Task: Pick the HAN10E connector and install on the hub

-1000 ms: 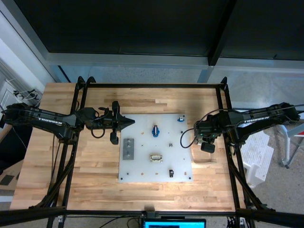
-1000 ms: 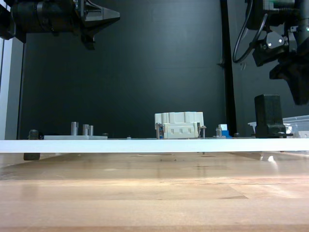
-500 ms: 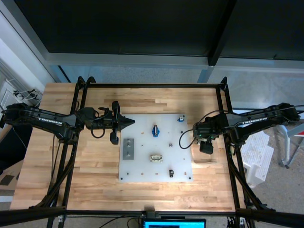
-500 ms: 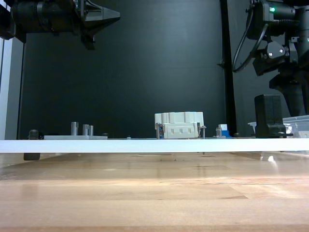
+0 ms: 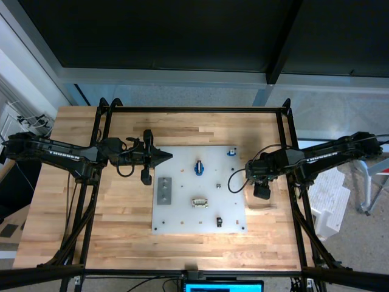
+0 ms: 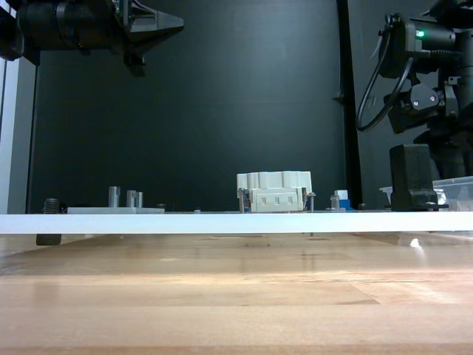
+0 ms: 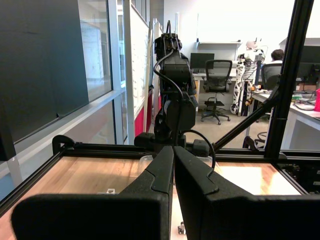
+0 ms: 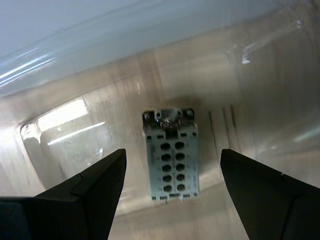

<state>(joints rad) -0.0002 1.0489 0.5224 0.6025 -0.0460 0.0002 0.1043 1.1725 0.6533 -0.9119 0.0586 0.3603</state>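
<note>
**Item 1. HAN10E connector** (image 8: 170, 155): lies flat with its contact face up in a clear tray (image 8: 260, 85). The tray sits on the counter (image 5: 121, 231) just off the right edge of the white board (image 5: 182, 222). The connector is not yet picked.

**Item 2. Right gripper** (image 5: 261, 190): hangs over that tray, beyond the board's right edge, pointing down. Its fingers (image 8: 82, 195) are spread wide, one to each long side of the connector and clear of it, holding nothing. This looks like lining up for the grasp.

**Item 3. Hub** (image 5: 199, 202): fixed on the board, around its middle and toward the near edge. Its socket faces up and nothing covers it, so it looks ready to receive the connector.

**Item 4. Left gripper** (image 5: 164, 156): held high at the board's far-left corner, fingers pressed together and empty. It is probably placed there to keep out of the working arm's route.
</note>
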